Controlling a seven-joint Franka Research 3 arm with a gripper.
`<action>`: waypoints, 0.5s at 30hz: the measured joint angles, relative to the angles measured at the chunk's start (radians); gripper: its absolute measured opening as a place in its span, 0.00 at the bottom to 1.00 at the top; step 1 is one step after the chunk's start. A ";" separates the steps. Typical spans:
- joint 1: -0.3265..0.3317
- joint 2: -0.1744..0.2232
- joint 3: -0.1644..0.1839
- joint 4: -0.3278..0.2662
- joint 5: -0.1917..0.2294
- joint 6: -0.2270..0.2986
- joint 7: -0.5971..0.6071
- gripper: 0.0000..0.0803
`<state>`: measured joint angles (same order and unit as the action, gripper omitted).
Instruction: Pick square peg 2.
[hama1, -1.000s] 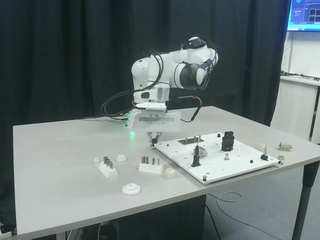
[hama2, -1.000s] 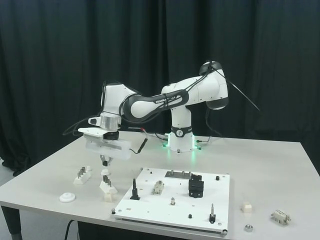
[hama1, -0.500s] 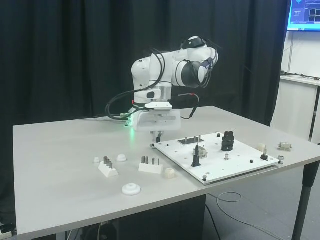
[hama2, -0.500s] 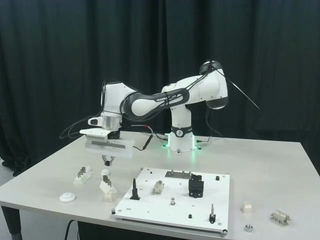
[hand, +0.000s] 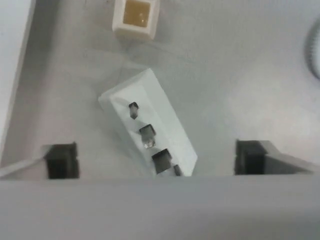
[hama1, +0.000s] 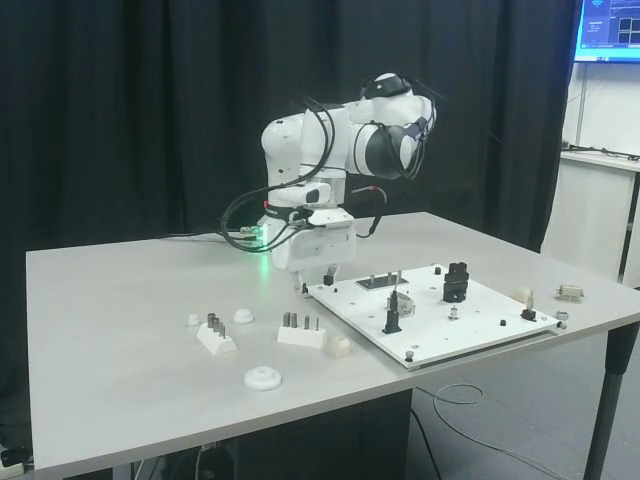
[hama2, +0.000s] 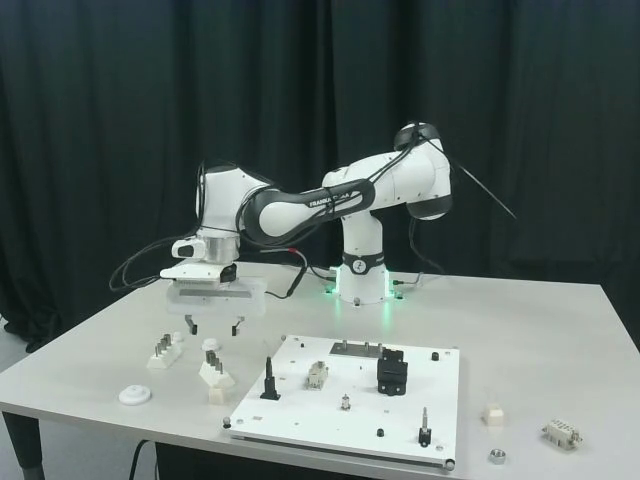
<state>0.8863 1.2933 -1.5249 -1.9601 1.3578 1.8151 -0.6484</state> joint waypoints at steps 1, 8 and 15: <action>-0.007 0.000 0.002 0.008 -0.002 -0.002 -0.020 0.61; -0.059 0.007 0.023 0.063 -0.008 -0.021 -0.163 0.98; -0.110 0.010 0.043 0.116 -0.020 -0.039 -0.276 0.99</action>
<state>0.7763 1.3030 -1.4816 -1.8445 1.3382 1.7757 -0.9242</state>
